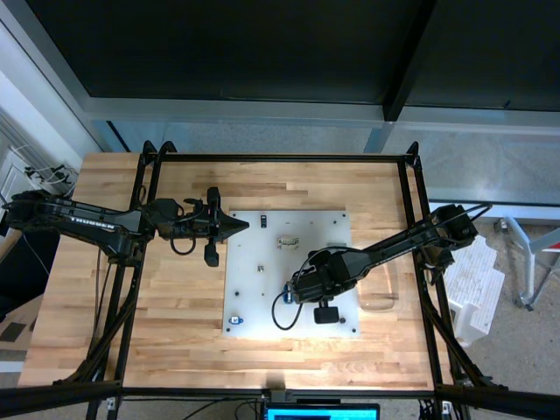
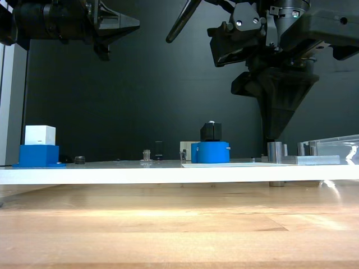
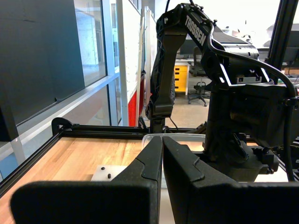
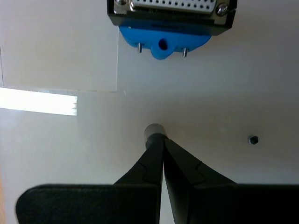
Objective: Remove the 16mm cylinder and place in the container
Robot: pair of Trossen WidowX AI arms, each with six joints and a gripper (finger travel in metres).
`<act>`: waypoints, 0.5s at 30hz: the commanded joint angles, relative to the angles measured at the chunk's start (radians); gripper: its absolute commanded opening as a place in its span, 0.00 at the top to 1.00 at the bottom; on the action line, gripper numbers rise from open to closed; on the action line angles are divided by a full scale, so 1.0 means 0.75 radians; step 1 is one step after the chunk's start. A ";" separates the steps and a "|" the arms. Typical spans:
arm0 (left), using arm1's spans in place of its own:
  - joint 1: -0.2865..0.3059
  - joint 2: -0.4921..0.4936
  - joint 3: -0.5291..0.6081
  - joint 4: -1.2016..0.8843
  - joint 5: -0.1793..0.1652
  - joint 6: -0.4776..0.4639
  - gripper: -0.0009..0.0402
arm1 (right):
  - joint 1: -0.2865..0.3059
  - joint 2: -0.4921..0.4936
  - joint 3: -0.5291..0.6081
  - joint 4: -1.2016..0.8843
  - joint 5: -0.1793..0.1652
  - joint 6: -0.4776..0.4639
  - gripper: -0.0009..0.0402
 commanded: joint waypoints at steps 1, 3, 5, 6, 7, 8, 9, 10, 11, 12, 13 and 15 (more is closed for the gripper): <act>0.000 0.001 0.000 0.000 0.000 0.000 0.98 | 0.002 -0.001 -0.010 0.014 0.000 0.001 0.98; 0.001 0.001 0.000 0.001 0.000 0.000 0.98 | 0.003 -0.001 -0.018 0.025 0.000 0.001 0.98; 0.000 0.001 0.000 0.001 0.000 0.000 0.98 | 0.003 -0.001 -0.029 0.044 0.000 0.001 0.98; 0.000 0.001 0.000 0.001 0.000 0.000 0.98 | 0.003 -0.001 -0.035 0.052 -0.001 0.001 0.98; 0.001 0.001 0.000 0.001 0.000 0.000 0.98 | 0.003 -0.001 -0.040 0.061 -0.001 0.001 0.98; 0.001 0.001 0.000 0.001 0.000 0.000 0.98 | 0.003 -0.001 -0.045 0.068 -0.001 0.002 0.98; 0.000 0.001 0.000 0.001 0.000 0.000 0.98 | 0.003 -0.001 -0.051 0.076 -0.001 0.002 0.98; 0.001 0.001 0.000 0.000 0.000 0.000 0.98 | 0.003 -0.001 -0.054 0.079 -0.001 0.002 0.98; 0.001 0.001 0.000 0.001 0.000 0.000 0.98 | 0.003 -0.001 -0.057 0.080 -0.001 0.002 0.98; 0.000 0.001 0.000 0.001 0.000 0.000 0.98 | 0.003 -0.001 -0.060 0.081 -0.001 0.004 0.98; 0.000 0.001 0.000 0.001 0.000 0.000 0.98 | 0.004 -0.001 -0.062 0.082 -0.001 0.005 0.98; 0.001 0.001 0.000 0.001 0.000 0.000 0.98 | 0.004 -0.001 -0.062 0.082 -0.003 0.005 0.98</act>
